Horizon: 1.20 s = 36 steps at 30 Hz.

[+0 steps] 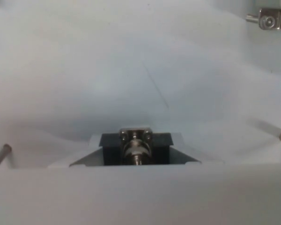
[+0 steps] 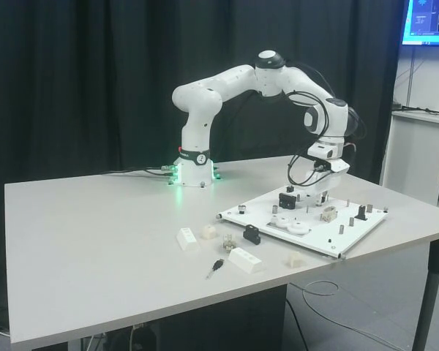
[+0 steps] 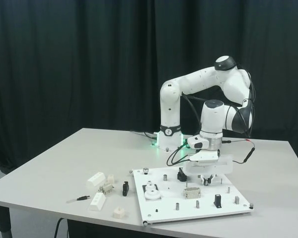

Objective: Remove BNC.

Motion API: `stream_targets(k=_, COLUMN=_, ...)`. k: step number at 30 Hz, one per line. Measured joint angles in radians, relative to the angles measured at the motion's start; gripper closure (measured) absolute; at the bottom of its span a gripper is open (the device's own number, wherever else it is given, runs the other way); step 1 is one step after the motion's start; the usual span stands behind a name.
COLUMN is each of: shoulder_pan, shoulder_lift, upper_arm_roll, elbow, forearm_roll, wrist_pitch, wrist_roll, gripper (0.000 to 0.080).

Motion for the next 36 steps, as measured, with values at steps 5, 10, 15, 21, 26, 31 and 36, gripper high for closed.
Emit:
stream_targets(k=5, shoulder_pan=0.000, shoulder_lift=0.000, upper_arm_roll=0.000, elbow=0.000, forearm_roll=0.000, wrist_pitch=0.000, wrist_roll=-0.019, gripper=0.0679)
stream_targets(k=10, shoulder_pan=0.000, shoulder_lift=0.000, upper_arm_roll=0.000, elbow=0.000, forearm_roll=0.000, wrist_pitch=0.000, wrist_roll=-0.032, gripper=0.0679)
stream_targets(k=15, shoulder_pan=0.000, shoulder_lift=0.000, upper_arm_roll=0.000, elbow=0.000, forearm_roll=0.001, wrist_pitch=0.000, wrist_roll=-0.065, gripper=0.0679)
stream_targets(k=21, shoulder_pan=0.000, shoulder_lift=0.000, upper_arm_roll=0.001, elbow=0.000, forearm_roll=0.001, wrist_pitch=0.000, wrist_roll=-0.114, gripper=0.0679)
stream_targets(k=26, shoulder_pan=0.000, shoulder_lift=0.000, upper_arm_roll=0.001, elbow=0.000, forearm_roll=0.002, wrist_pitch=0.000, wrist_roll=-0.156, gripper=0.0679)
stream_targets(k=31, shoulder_pan=0.001, shoulder_lift=0.000, upper_arm_roll=0.001, elbow=0.000, forearm_roll=0.002, wrist_pitch=0.000, wrist_roll=-0.188, gripper=0.0679)
stream_targets(k=36, shoulder_pan=0.001, shoulder_lift=0.000, upper_arm_roll=0.001, elbow=0.000, forearm_roll=0.002, wrist_pitch=0.000, wrist_roll=-0.217, gripper=0.0679)
